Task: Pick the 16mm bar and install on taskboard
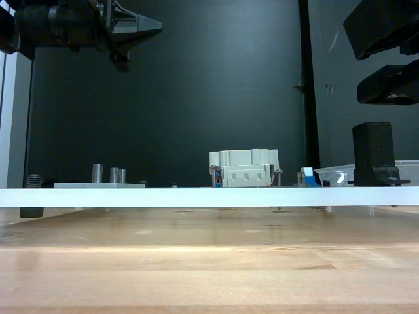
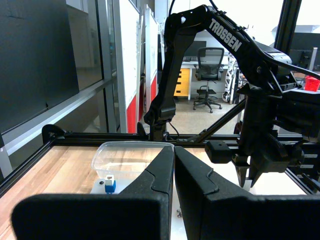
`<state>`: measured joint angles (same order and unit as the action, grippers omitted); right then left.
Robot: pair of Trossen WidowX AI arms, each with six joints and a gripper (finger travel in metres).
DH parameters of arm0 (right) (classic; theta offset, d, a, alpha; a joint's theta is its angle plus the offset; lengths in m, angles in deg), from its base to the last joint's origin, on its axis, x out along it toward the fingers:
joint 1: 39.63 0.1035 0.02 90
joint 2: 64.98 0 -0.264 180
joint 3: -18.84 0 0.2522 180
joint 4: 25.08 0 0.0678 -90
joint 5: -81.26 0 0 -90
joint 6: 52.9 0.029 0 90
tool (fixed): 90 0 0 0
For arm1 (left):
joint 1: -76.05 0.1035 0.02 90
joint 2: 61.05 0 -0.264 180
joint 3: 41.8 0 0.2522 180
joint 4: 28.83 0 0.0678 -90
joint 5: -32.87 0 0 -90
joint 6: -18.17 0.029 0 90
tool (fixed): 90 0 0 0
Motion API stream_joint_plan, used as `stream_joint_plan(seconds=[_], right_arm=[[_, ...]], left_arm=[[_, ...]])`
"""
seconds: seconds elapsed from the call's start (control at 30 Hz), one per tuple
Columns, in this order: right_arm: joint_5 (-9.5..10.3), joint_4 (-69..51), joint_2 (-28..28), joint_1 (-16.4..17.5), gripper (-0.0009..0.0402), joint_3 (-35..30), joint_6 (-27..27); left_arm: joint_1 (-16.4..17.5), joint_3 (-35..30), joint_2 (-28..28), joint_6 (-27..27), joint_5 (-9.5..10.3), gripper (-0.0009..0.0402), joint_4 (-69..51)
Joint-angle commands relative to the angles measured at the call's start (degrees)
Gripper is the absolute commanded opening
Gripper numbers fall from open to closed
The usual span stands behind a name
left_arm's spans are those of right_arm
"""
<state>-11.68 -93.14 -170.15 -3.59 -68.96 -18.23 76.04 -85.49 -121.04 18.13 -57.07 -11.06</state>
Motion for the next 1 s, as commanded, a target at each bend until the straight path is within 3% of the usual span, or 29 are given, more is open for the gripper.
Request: stream_joint_plan(seconds=[0.03, 0.2, 0.63, 1.0], right_arm=[[-0.02, -0.11, -0.02, 0.00, 0.0004, 0.00, 0.00], [-0.02, -0.11, 0.07, 0.02, 0.0020, 0.00, 0.00], [-0.02, -1.05, 0.96, 0.04, 0.0132, -0.02, 0.48], [-0.04, -1.40, 1.95, 0.11, 0.0175, -0.02, 0.48]], left_arm=[[0.00, -0.02, -0.02, 0.02, -0.02, 0.0000, 0.00], [0.00, -0.02, -0.02, 0.02, -0.02, 0.0000, 0.02], [0.00, -0.02, -0.02, 0.02, -0.02, 0.0000, 0.00], [0.02, -0.02, -0.02, 0.02, -0.02, 0.0000, 0.00]])
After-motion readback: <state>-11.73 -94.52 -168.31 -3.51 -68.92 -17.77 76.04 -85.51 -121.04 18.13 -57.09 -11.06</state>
